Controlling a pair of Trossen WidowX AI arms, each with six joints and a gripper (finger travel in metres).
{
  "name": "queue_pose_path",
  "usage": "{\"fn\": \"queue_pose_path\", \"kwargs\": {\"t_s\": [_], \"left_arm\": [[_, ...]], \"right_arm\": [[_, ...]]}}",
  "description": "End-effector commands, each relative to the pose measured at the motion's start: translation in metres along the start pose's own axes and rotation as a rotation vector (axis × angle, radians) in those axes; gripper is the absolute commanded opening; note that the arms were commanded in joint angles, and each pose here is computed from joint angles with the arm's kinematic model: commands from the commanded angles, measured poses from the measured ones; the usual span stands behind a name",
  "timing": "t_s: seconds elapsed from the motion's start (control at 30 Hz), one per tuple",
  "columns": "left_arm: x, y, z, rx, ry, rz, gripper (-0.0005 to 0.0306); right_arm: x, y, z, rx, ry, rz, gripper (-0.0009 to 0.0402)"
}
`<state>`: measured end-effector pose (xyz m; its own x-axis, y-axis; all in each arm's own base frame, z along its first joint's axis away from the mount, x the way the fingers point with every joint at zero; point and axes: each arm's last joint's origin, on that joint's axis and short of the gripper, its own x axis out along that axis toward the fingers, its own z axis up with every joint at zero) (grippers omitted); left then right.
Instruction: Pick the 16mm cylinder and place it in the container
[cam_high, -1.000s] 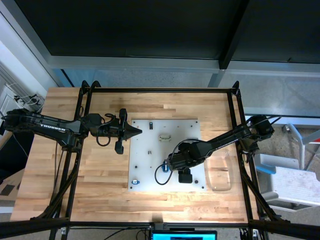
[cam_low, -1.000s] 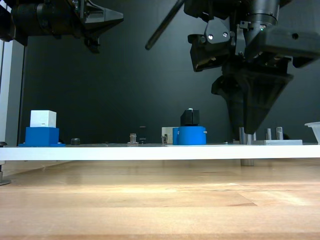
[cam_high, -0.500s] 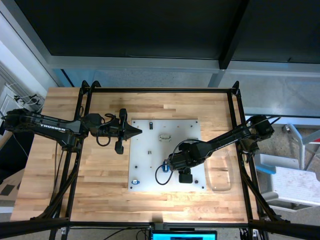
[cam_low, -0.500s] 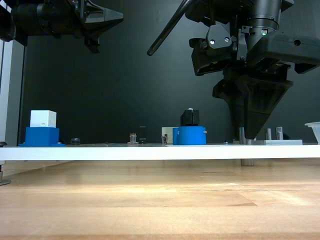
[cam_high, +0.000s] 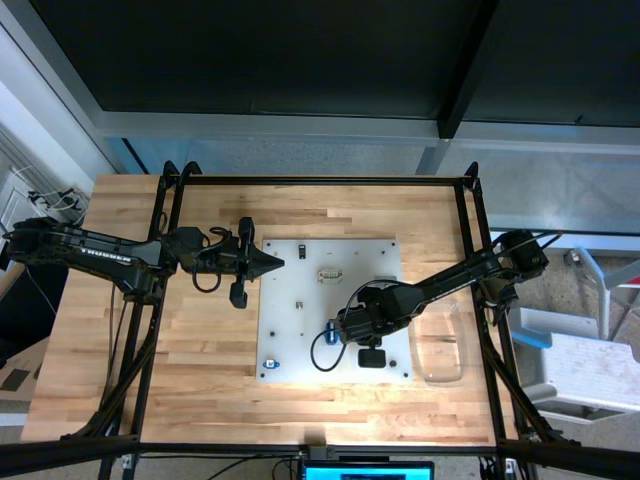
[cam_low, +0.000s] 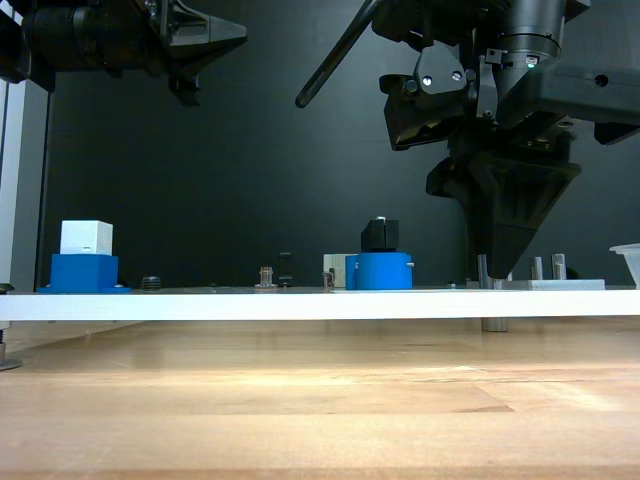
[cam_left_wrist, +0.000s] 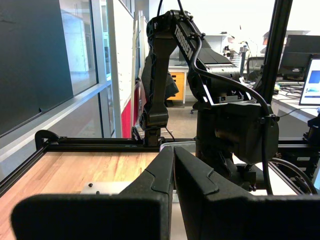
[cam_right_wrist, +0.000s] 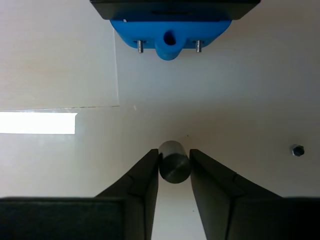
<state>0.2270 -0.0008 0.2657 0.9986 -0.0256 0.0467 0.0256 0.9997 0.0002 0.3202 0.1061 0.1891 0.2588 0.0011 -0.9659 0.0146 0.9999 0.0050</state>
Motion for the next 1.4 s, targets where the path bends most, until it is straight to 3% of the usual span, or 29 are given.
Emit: {"fn": "queue_pose_path", "kwargs": {"t_s": [0.03, 0.43, 0.7, 1.13, 1.4], "left_arm": [[0.0, 0.0, 0.0, 0.0, 0.0, 0.0, 0.0], [0.0, 0.0, 0.0, 0.0, 0.0, 0.0, 0.0], [0.0, 0.0, 0.0, 0.0, 0.0, 0.0, 0.0], [0.0, 0.0, 0.0, 0.0, 0.0, 0.0, 0.0], [0.0, 0.0, 0.0, 0.0, 0.0, 0.0, 0.0]], "right_arm": [[0.0, 0.0, 0.0, 0.0, 0.0, -0.004, 0.0053], [-0.001, 0.0, 0.0, 0.0, 0.0, -0.003, 0.0028], [-0.012, -0.001, 0.001, -0.006, 0.014, -0.009, 0.0027], [-0.045, -0.005, -0.002, 0.026, -0.029, 0.007, 0.0028], [-0.072, -0.011, -0.015, 0.071, -0.02, 0.015, 0.0027]]}}
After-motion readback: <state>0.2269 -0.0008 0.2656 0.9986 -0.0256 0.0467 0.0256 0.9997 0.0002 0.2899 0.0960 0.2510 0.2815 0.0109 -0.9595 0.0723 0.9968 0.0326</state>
